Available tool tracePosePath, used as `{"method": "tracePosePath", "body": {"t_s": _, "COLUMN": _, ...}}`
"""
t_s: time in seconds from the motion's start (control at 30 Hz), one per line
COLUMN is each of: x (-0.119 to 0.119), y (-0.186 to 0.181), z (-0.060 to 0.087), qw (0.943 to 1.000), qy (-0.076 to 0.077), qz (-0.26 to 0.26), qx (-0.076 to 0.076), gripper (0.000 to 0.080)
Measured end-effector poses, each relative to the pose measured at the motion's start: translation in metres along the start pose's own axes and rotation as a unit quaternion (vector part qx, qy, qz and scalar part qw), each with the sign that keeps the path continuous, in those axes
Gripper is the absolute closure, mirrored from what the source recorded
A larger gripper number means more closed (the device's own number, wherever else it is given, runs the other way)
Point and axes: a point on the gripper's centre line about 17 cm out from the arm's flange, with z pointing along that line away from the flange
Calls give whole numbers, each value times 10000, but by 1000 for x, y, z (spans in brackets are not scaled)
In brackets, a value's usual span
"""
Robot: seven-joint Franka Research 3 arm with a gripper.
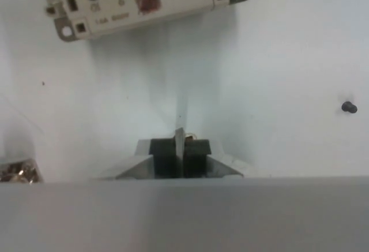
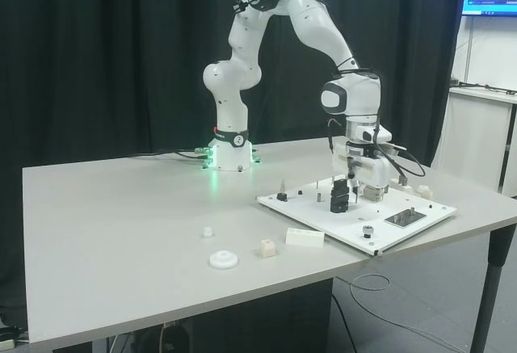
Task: Insert square peg 1.
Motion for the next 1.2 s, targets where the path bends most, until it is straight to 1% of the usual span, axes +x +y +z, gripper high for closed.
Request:
{"method": "tracePosePath", "body": {"t_s": 0.5, "x": -9, "y": 3, "z": 0, "qw": 10000, "qy": -3, "qz": 90, "qx": -26, "gripper": 777}}
{"method": "tracePosePath", "body": {"t_s": 1.2, "x": -3, "y": 3, "z": 0, "qw": 10000, "qy": 29, "qz": 79, "qx": -37, "gripper": 778}}
